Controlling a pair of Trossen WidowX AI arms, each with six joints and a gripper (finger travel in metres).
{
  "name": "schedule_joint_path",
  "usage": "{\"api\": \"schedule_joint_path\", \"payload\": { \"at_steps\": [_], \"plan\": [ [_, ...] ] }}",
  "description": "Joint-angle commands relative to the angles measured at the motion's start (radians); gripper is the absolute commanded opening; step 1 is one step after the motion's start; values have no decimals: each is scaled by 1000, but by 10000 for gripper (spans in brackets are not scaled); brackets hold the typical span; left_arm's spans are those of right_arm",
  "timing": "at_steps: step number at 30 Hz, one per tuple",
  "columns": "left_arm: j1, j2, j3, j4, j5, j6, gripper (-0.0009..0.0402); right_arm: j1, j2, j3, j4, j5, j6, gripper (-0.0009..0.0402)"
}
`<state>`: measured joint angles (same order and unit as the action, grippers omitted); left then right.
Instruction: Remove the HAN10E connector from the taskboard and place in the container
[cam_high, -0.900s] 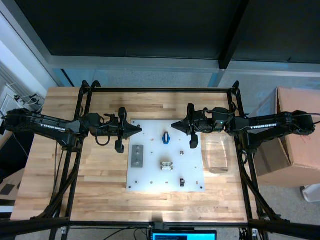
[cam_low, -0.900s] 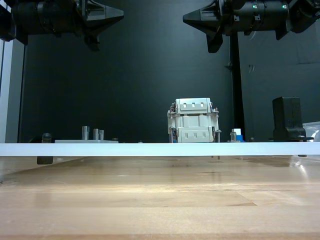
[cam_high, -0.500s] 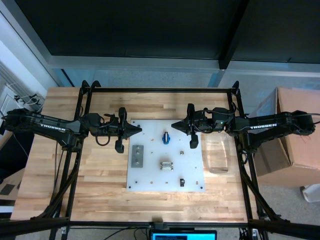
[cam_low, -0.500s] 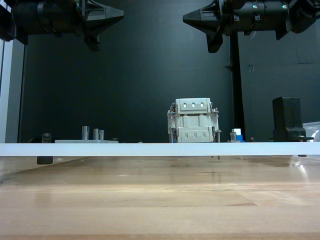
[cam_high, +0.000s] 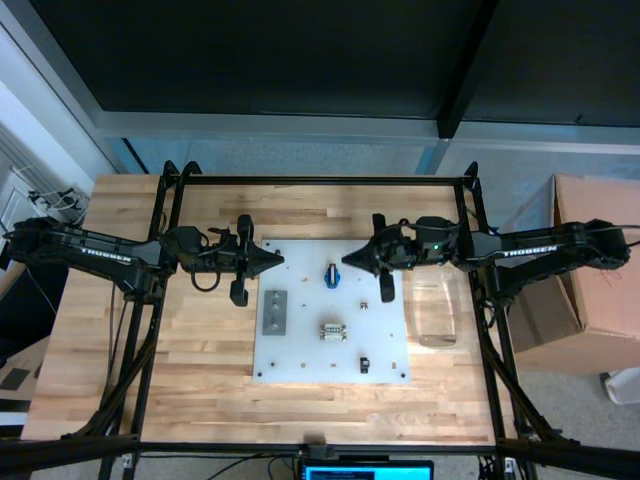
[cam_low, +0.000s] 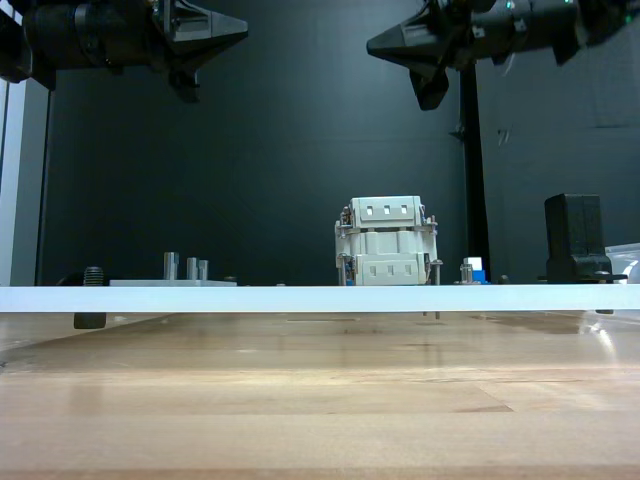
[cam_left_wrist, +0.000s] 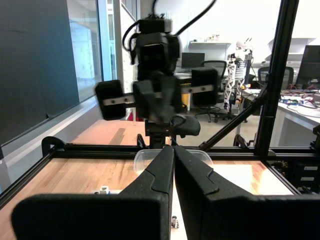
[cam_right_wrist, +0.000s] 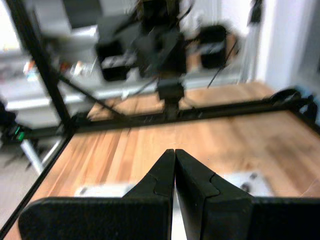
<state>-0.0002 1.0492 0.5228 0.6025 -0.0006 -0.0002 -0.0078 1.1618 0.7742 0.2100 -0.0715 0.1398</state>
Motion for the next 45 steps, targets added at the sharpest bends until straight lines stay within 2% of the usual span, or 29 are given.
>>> {"api": "schedule_joint_path", "payload": {
  "at_steps": [1, 5, 8, 19, 31, 38, 45],
  "plan": [
    [0, 0, 0, 0, 0, 0, 0, 46, 29, 95, -197, 60, 0, 0],
    [0, 0, 0, 0, 1, 0, 0, 111, 87, 216, -428, 139, 2, 0],
    [0, 0, 0, 0, 0, 0, 0, 147, 140, 298, -548, 161, 13, 0],
    [0, 0, 0, 0, 0, 0, 0, 206, 354, 607, -916, 159, 55, 0],
    [0, 0, 0, 0, 0, 0, 0, 224, 556, 931, -1268, 147, 90, 0],
    [0, 0, 0, 0, 0, 0, 0, 227, 645, 1033, -1416, 148, 102, 0],
    [0, 0, 0, 0, 0, 0, 0, 230, 680, 1051, -1438, 145, 106, 0]
  ]
}}
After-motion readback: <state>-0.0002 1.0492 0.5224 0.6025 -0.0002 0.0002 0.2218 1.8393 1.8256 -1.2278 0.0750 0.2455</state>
